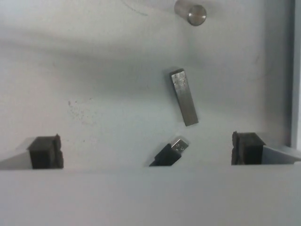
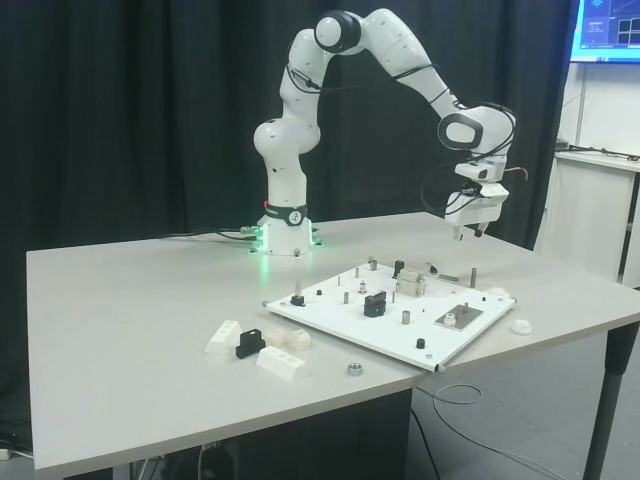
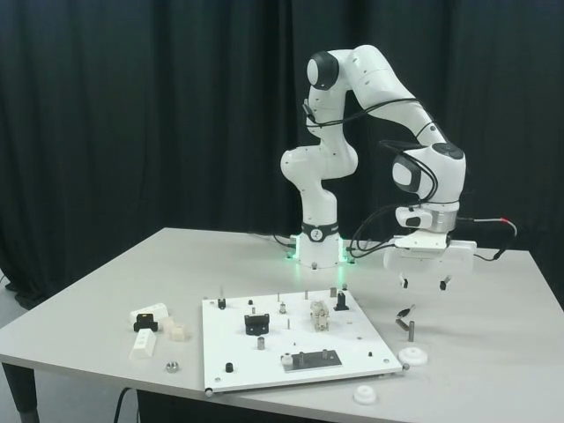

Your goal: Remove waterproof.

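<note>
- Pincer point(image 3: 424, 284) hangs off the board point(image 3: 231, 368) with fingers wide apart and nothing between them.
- Below it on the tabletop point(image 3: 493, 352): a USB plug point(image 1: 170, 153) and a metal bar point(image 1: 184, 97).
- Likely waterproof connector point(image 3: 317, 315) stands upright on the board, well apart from the pincer.
- Judgement: the arm must travel sideways over the board, then descend.

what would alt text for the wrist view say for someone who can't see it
Looking down from the robot's wrist, the open gripper hangs above a grey table, its two black fingertips wide apart and holding nothing. Between them lie a black USB plug, a flat metal bar and, farther off, a short metal cylinder.
</note>
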You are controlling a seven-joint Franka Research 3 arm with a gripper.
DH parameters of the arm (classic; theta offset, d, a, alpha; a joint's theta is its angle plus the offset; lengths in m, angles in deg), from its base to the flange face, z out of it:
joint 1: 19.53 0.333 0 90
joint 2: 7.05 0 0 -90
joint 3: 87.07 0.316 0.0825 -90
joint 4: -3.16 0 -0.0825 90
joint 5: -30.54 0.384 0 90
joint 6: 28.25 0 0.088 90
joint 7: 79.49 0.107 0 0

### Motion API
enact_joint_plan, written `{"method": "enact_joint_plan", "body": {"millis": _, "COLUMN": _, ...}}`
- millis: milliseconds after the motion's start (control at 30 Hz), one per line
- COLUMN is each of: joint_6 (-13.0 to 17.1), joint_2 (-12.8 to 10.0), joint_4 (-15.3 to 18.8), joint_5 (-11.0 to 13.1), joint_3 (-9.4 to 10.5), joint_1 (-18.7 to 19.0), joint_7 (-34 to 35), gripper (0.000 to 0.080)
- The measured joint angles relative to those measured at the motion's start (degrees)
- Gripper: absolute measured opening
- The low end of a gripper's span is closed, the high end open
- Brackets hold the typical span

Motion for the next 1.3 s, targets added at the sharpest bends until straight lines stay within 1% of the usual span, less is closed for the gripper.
{"method": "enact_joint_plan", "body": {"millis": 367, "joint_6": -0.32, "joint_2": 0.0, "joint_4": -0.26, "joint_5": -0.39, "joint_3": -0.42, "joint_1": 0.0, "joint_7": -0.06, "gripper": 0.08}}
{"method": "enact_joint_plan", "body": {"millis": 800, "joint_6": -1.23, "joint_2": 0.0, "joint_4": -1.35, "joint_5": -1.31, "joint_3": -1.22, "joint_1": -0.15, "joint_7": -0.19, "gripper": 0.08}}
{"method": "enact_joint_plan", "body": {"millis": 1300, "joint_6": -2.28, "joint_2": 0.0, "joint_4": -2.25, "joint_5": -1.43, "joint_3": -2.22, "joint_1": -0.22, "joint_7": -1.84, "gripper": 0.08}}
